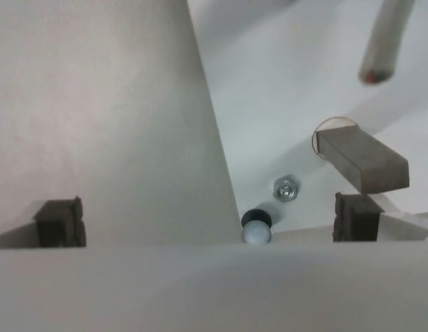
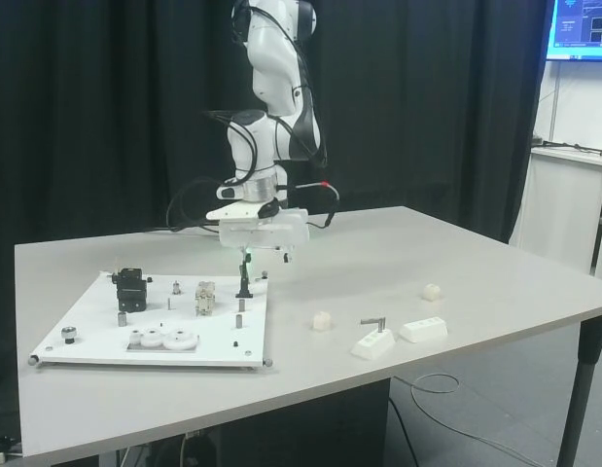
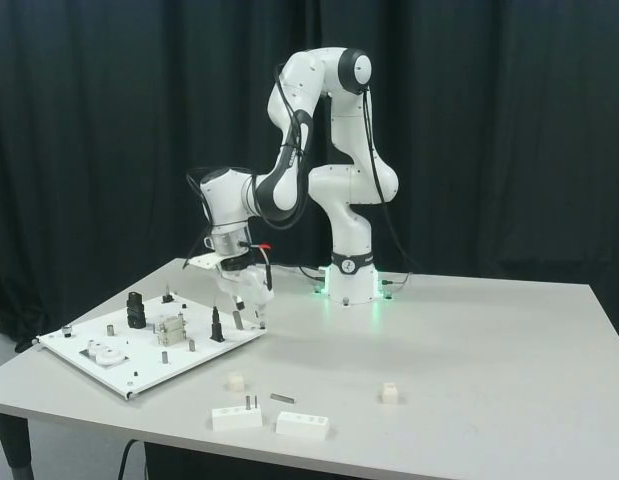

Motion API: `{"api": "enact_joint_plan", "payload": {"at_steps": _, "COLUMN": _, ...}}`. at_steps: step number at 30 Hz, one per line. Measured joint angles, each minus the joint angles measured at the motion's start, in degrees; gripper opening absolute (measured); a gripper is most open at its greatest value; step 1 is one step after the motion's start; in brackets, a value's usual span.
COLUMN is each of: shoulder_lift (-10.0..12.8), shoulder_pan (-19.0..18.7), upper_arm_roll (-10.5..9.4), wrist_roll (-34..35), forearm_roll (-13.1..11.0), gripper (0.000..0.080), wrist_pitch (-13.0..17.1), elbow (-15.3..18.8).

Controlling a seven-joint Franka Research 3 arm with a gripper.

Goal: Insert square peg 4.

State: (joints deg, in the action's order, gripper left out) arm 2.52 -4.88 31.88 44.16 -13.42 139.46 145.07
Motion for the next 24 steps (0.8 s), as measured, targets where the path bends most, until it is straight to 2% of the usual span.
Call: {"api": "enact_joint_plan", "payload": {"at_steps": 24, "shoulder_lift": -0.3, "shoulder_pan": 0.2, "upper_arm_roll": 0.49, "wrist_roll": 0.1, "forearm_roll": 1.1, "gripper": 0.08, "wrist_pitch": 0.5, "elbow": -0.3}}
